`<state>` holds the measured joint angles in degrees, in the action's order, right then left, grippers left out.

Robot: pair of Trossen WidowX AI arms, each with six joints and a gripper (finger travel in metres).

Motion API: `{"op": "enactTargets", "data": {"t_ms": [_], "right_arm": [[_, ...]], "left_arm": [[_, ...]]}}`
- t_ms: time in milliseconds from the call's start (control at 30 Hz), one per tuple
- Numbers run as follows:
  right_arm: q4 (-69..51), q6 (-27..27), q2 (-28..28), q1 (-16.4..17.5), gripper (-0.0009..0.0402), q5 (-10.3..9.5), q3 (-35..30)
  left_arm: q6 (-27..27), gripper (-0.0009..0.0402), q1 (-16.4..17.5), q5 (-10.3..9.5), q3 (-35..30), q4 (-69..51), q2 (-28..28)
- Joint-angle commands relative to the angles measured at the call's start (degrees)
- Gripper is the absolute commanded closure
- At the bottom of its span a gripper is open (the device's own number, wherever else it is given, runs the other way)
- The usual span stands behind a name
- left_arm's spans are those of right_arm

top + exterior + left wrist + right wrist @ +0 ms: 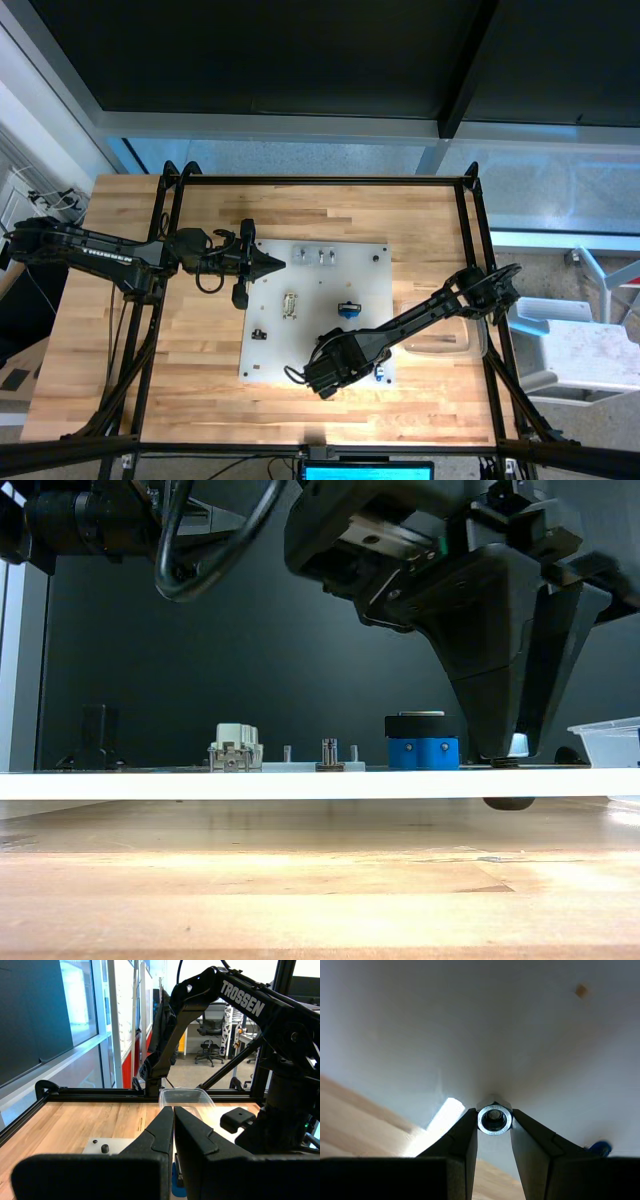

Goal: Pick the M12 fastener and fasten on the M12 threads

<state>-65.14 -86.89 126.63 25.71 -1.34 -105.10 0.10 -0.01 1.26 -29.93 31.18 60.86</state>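
My right hand (494, 1121), low over the board's near right part, is matt black. The nut (494, 1119) pinched between its fingers is bright silver with a dark centre hole. My left hand (173, 1110), at the board's far left edge, is also black. The board (270, 345) is plain white. The tabletop (150, 400) is pale wood with streaked grain. The connector (422, 754) is blue under a black cap.

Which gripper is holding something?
The right gripper, low at the white board's near edge, pinches a silver nut; the left gripper, over its far-left corner, is shut, empty.
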Motion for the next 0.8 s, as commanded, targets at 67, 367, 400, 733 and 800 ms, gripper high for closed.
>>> {"op": "enactTargets", "data": {"t_ms": [67, 367, 400, 733, 800], "right_arm": [[-0.1, -10.5, 0.0, -0.1, 0.0366, 0.26, 0.0], [-0.1, -31.6, 0.0, -0.1, 0.0366, 0.31, 0.0], [-0.1, -33.3, 0.0, -0.1, 0.0366, 0.31, 0.0], [0.7, -40.4, 0.0, -0.1, 0.0366, 0.31, 0.0], [1.0, -41.7, 0.0, -0.1, 0.0365, 0.28, 0.0]], "left_arm": [[0.0, 0.0393, 0.0, 0.00, 0.0, 0.0, 0.0], [0.0, 0.0393, 0.0, 0.00, 0.0, 0.0, 0.0], [0.0, 0.0393, 0.0, 0.00, 0.0, 0.0, 0.0], [0.0, 0.0393, 0.0, 0.00, 0.0, 0.0, 0.0], [0.0, 0.0393, 0.0, 0.00, 0.0, 0.0, 0.0]]}}
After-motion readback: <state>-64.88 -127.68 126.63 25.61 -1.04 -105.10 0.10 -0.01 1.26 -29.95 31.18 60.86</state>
